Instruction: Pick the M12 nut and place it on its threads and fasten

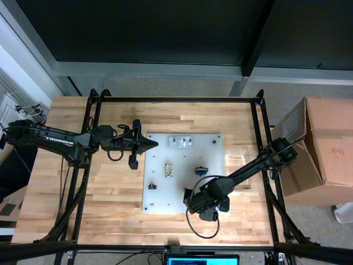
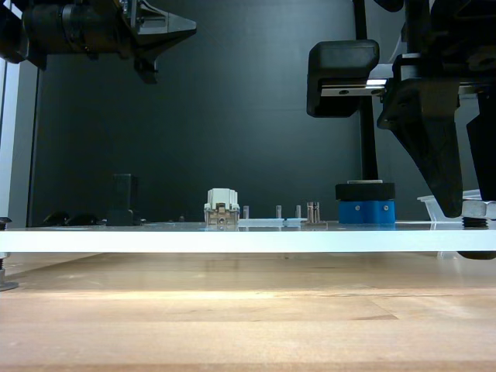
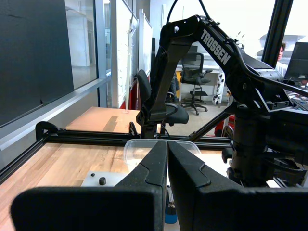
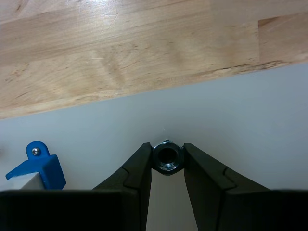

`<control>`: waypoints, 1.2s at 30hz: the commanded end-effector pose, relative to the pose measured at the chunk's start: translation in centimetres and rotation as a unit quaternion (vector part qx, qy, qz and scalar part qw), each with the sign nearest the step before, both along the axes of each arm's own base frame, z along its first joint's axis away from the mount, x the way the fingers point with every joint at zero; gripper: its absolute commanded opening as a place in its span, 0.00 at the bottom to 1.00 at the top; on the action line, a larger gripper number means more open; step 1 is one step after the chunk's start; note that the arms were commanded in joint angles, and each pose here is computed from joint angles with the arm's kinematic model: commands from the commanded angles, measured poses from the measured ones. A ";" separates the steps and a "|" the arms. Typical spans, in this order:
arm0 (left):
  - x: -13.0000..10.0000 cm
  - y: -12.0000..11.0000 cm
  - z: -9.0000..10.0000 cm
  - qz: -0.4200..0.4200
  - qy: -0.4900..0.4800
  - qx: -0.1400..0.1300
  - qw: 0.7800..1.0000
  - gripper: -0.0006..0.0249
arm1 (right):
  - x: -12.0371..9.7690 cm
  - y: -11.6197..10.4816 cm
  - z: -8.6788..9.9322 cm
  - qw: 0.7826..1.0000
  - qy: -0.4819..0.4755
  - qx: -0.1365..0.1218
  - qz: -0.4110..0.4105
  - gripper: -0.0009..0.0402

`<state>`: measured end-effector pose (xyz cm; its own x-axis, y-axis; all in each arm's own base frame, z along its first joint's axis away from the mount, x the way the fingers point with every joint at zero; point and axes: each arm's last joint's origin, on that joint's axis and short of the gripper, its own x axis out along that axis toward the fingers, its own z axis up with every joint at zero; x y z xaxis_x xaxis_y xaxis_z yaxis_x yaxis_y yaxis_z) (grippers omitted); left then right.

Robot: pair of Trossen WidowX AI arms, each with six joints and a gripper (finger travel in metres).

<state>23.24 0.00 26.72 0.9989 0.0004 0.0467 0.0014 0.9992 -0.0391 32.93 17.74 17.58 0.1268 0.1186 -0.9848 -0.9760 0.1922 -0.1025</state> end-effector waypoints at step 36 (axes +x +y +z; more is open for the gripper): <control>0.0 0.0 0.0 0.000 0.000 0.000 1.000 0.02 | 0.5 -1.4 -0.4 0.983 0.033 0.010 -0.180 0.02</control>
<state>23.24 0.00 26.72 0.9989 0.0004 0.0467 0.0014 0.9992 -0.0391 33.53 16.42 17.31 0.1107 0.1035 -0.9885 -0.8537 0.5191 -0.0412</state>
